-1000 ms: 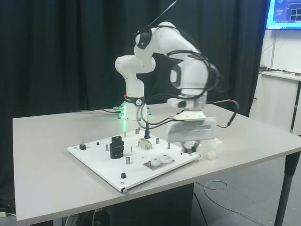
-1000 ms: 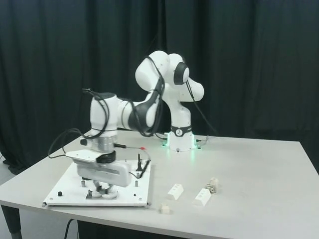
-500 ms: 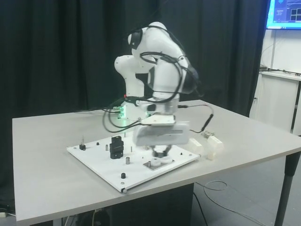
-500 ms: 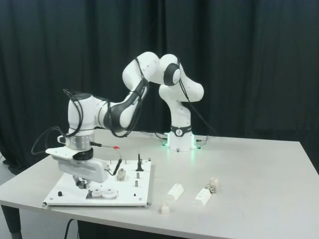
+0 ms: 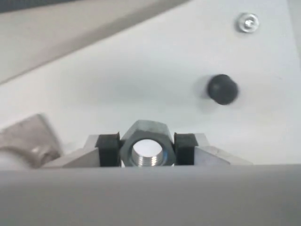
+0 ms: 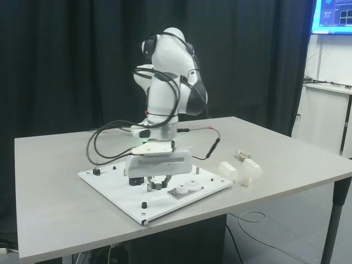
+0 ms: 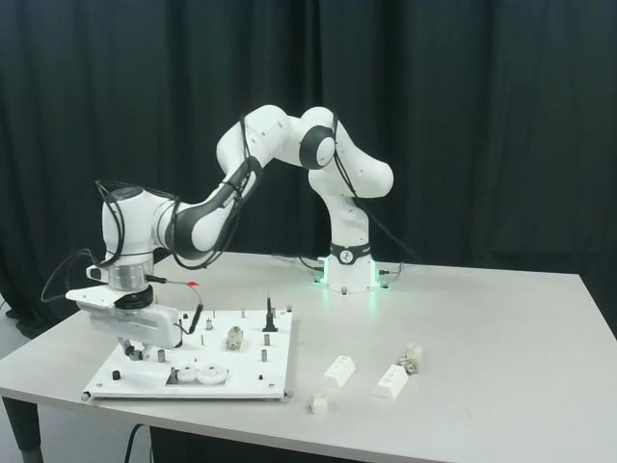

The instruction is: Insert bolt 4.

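The gripper is squeezing one metal bolt between its two black pads. The bolt is six-sided and shiny, and it is showing a round hole with screw threads inside. The pads are flat and dull, and they are pressing on two opposite sides of the bolt.

Under the bolt, the white board is lying smooth and flat. One round black knob is sitting on the board near the bolt. One small shiny screw is sitting farther out, close to the board's corner. One grey metal lump is showing beside the fingers, too blurry to name.

From the room views, the gripper is hanging low over the board, near its front side. Two white round wheels are sitting side by side on the board. A few short pegs are standing up on it too.

The board is lying close to the front edge of the grey table. Two white blocks and two smaller white bits are lying on the table, well apart from the board. The far side of the table has lots of room.
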